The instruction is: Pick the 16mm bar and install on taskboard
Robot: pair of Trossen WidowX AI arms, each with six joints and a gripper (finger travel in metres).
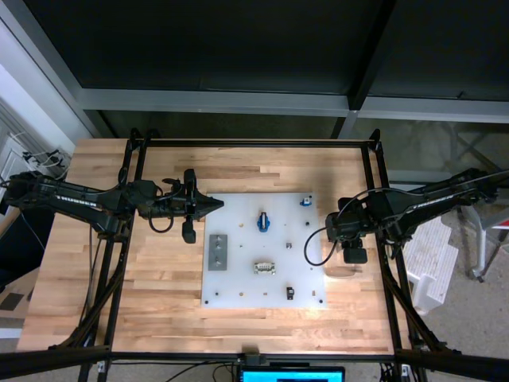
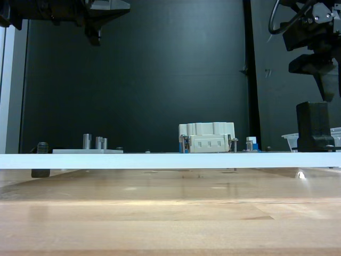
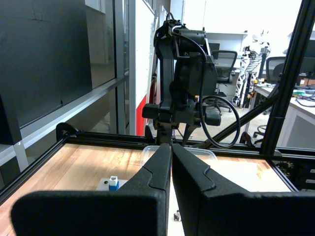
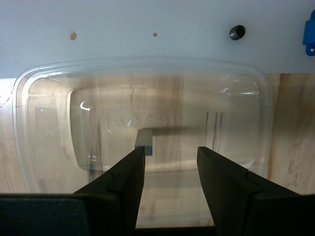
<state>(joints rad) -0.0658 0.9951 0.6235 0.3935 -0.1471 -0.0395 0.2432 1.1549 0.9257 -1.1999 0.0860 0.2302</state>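
Note:
The 16mm bar (image 4: 144, 141) is a short grey piece lying free inside a clear plastic tray (image 4: 44, 123), clear of the board. My right gripper (image 4: 170, 156) hangs over that tray with its jaws open and nothing between them; the bar lies beyond the fingertips, nearer one finger (image 4: 129, 182). In the high view the right gripper (image 1: 354, 256) is just off the white taskboard's (image 1: 238, 286) right edge. My left gripper (image 1: 218, 205) hovers high over the board's left edge, pointing right. It is shut with nothing held (image 3: 171, 153).
The board carries a grey block with pegs (image 1: 217, 253), a beige connector (image 1: 265, 267), a blue part (image 1: 263, 222) and a black block (image 2: 314, 125) near the front. Black frame rails (image 1: 380, 207) border the wooden table.

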